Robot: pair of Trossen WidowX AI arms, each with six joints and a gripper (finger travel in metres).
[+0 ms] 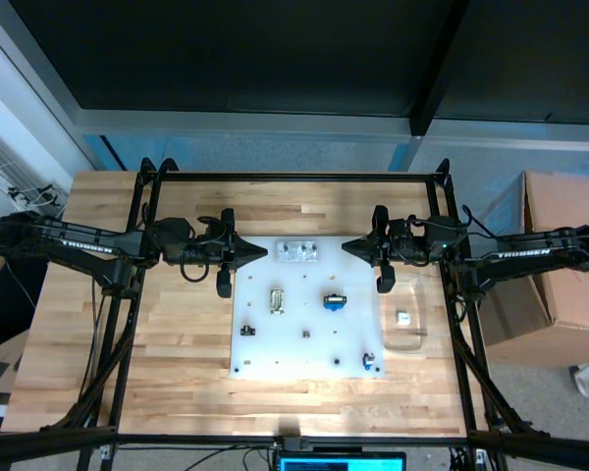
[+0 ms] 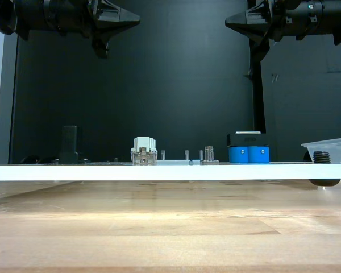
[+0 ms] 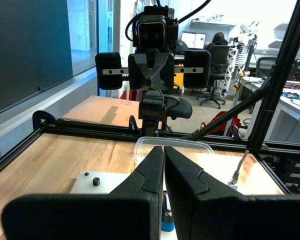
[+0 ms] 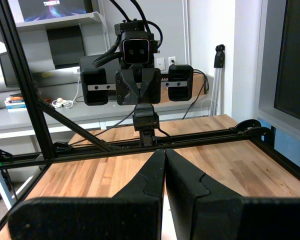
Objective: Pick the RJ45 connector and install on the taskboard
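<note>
The blue jack (image 1: 370, 361) sits at the near right corner of the white board (image 1: 265, 365), and a grey piece covers its top. In the left wrist view a thin grey cable (image 3: 238, 170) stands up from that side of the board, so the connector appears to sit in the jack; how deep, I cannot tell. The white block (image 1: 402, 318) in the clear tray (image 1: 408, 343) shows no cable. My left gripper (image 1: 263, 251) hangs high over the board's far left edge, shut and holding nothing. My right gripper (image 1: 346, 246) hangs high over the far right edge, also shut on nothing.
Other fixtures stand on the board: a blue part (image 1: 334, 301), a pale connector housing (image 1: 276, 300) and a clear block (image 1: 298, 252). A black frame (image 1: 294, 178) rings the wooden table. A cardboard box (image 1: 560, 265) stands off the right edge.
</note>
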